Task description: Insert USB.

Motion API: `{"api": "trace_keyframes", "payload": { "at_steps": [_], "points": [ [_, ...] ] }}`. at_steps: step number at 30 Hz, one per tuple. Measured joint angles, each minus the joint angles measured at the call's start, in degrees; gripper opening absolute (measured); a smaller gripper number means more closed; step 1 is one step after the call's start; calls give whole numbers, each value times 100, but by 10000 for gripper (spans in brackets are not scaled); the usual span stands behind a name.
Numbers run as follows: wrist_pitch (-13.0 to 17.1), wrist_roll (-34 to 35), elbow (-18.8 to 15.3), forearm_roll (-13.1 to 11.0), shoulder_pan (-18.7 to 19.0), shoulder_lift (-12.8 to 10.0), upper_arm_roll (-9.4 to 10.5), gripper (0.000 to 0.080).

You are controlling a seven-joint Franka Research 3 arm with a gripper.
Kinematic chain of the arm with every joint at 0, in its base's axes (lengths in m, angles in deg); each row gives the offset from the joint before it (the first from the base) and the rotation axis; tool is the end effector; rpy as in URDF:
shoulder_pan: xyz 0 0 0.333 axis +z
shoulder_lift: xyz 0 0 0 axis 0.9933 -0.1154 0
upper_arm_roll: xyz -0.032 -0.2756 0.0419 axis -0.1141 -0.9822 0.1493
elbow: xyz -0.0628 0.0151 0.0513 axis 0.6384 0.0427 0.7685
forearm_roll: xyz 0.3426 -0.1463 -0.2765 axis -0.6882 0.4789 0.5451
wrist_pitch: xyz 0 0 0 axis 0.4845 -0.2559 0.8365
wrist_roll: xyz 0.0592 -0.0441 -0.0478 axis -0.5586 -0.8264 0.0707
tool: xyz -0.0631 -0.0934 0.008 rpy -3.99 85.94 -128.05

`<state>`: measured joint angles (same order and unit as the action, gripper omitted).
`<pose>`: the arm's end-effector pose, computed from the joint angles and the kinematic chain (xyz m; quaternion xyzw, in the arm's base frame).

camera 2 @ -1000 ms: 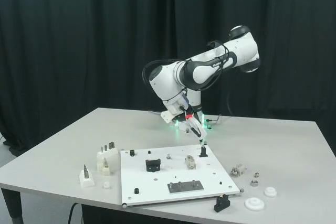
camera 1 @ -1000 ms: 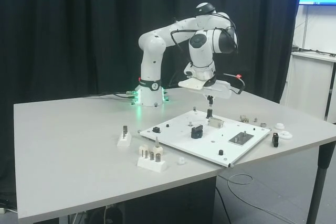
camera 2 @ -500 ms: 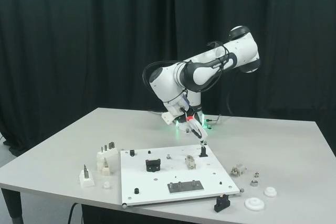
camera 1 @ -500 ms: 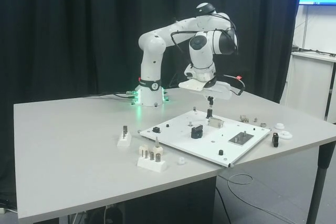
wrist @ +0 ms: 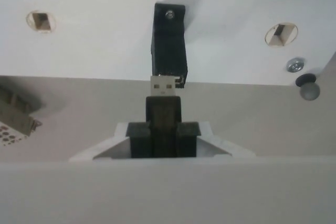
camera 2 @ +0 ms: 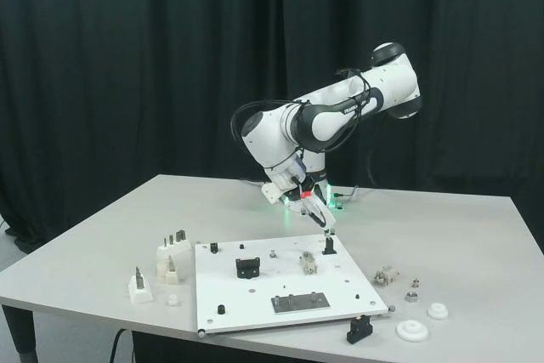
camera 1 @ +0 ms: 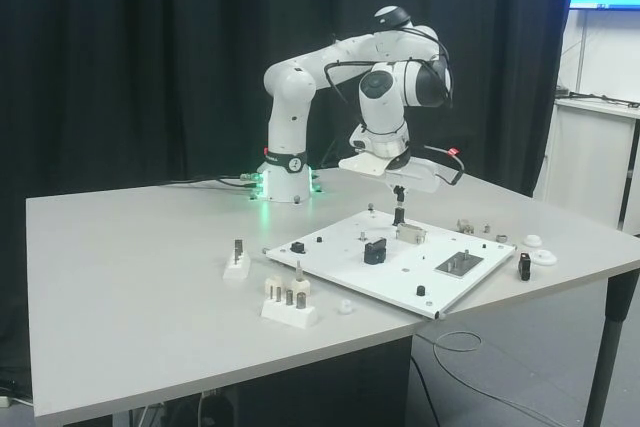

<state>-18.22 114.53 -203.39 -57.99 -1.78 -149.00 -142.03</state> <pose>0.4958 -0.0358 0.2139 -0.5829 0.7577 0.2923 0.0243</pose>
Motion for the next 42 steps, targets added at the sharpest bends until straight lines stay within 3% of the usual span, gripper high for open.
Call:
{"api": "trace_keyframes", "payload": {
  "at_steps": [42],
  "points": [
    [-87, 0, -33, -71, 8, -4, 173, 92]
  ]
}}
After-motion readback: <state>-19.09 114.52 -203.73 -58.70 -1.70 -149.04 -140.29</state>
